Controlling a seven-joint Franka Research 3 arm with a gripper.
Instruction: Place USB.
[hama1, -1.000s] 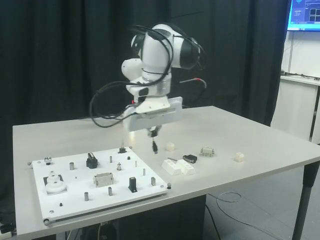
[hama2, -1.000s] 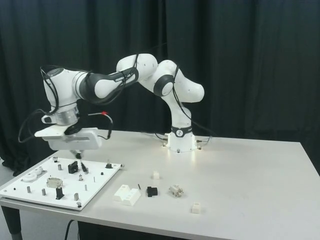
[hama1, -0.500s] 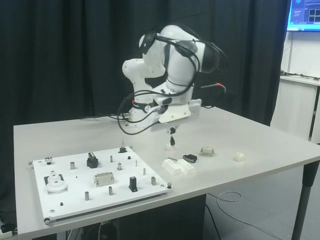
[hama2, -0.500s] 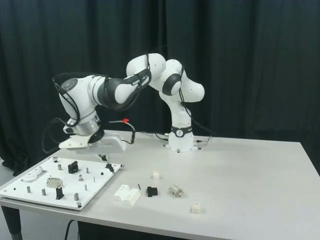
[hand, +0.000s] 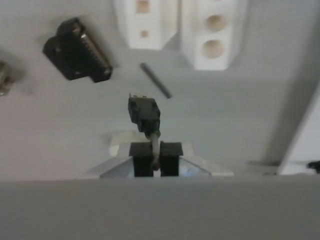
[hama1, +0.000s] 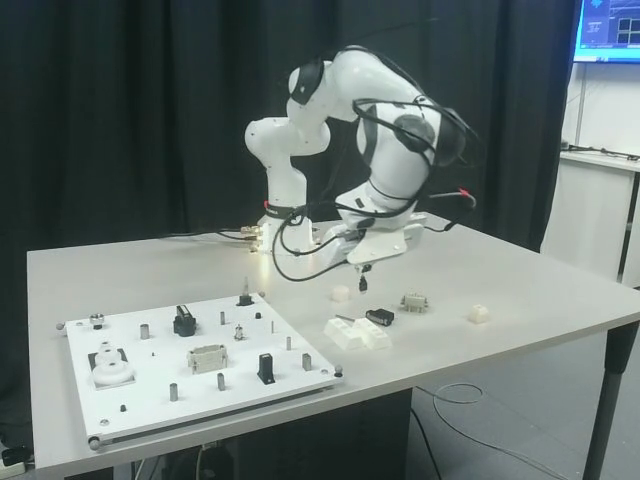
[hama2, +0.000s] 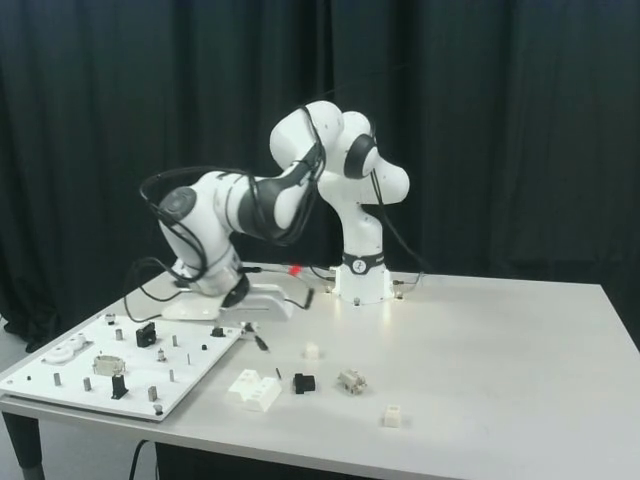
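Gripping the USB plug's cable, the gripper (hand: 155, 159) is hovering above the table (hama1: 540, 290).
Its 2 fingers are pinching the cable, the USB plug (hand: 144, 113) dangling near the black connector (hand: 77, 51).

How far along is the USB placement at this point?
Done: the gripper is shut on the USB plug, which hangs clear of the grey table. In hand: carrying it above the loose parts, near the white block and black connector. Left: setting it down; nothing is placed yet.
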